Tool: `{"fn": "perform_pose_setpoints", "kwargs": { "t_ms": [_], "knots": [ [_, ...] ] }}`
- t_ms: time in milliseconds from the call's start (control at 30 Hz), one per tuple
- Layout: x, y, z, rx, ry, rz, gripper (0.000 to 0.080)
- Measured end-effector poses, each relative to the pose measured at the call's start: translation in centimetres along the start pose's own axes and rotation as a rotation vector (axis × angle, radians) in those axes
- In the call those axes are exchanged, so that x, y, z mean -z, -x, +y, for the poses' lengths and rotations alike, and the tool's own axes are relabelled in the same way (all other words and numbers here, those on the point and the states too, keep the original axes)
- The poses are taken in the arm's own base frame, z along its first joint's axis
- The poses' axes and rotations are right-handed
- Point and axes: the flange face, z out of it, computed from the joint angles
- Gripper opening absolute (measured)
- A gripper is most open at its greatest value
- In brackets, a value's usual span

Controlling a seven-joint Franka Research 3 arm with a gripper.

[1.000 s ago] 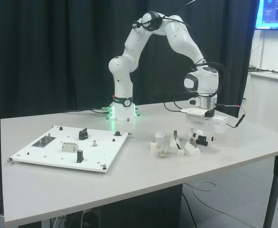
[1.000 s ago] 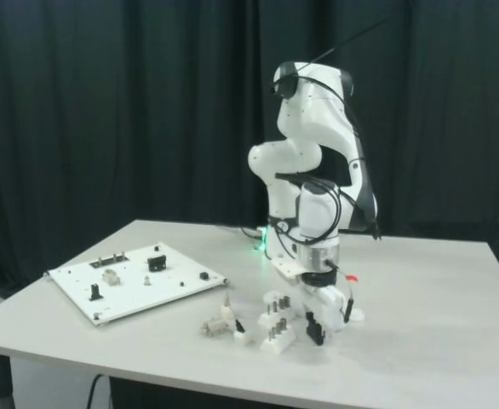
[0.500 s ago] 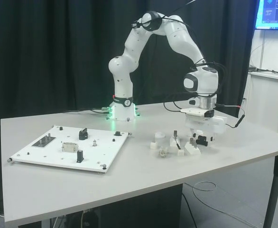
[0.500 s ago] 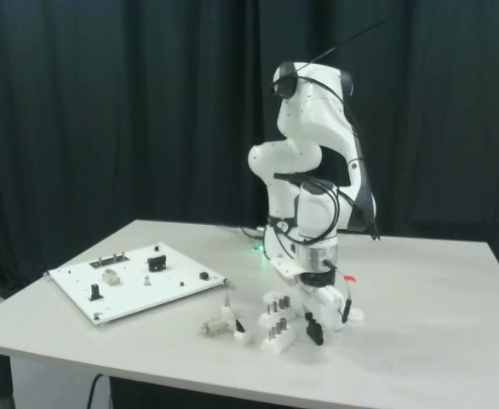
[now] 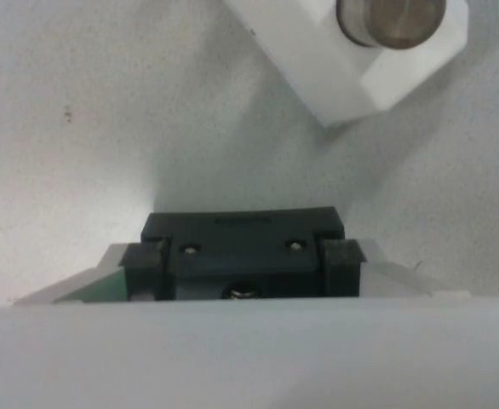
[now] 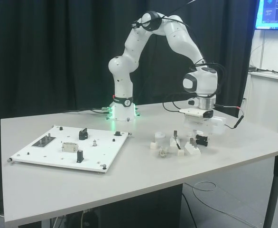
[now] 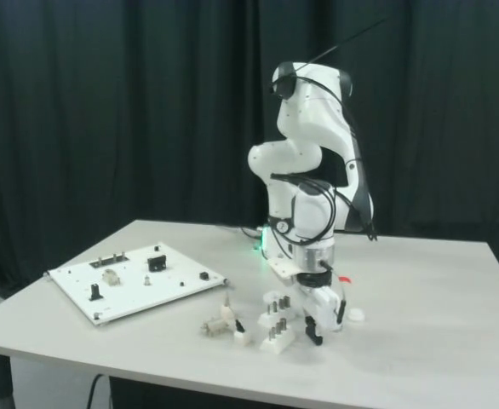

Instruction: Pick D-SUB.

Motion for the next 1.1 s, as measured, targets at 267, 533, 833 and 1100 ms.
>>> {"fn": "perform_pose_setpoints", "kwargs": {
  "t_ms": [267, 533, 833, 1100],
  "knots": [
    [0.1, -0.4, -0.2, -0.012, 0.001, 0.0, 0.0382],
    [0.8, -0.5, -0.6, -0.019, 0.009, -0.005, 0.0382],
    [1.8, -0.6, -0.8, -0.024, 0.02, -0.01, 0.0382],
    [2.2, -0.7, -1.1, -0.026, 0.025, -0.011, 0.0382]
  ]
}}
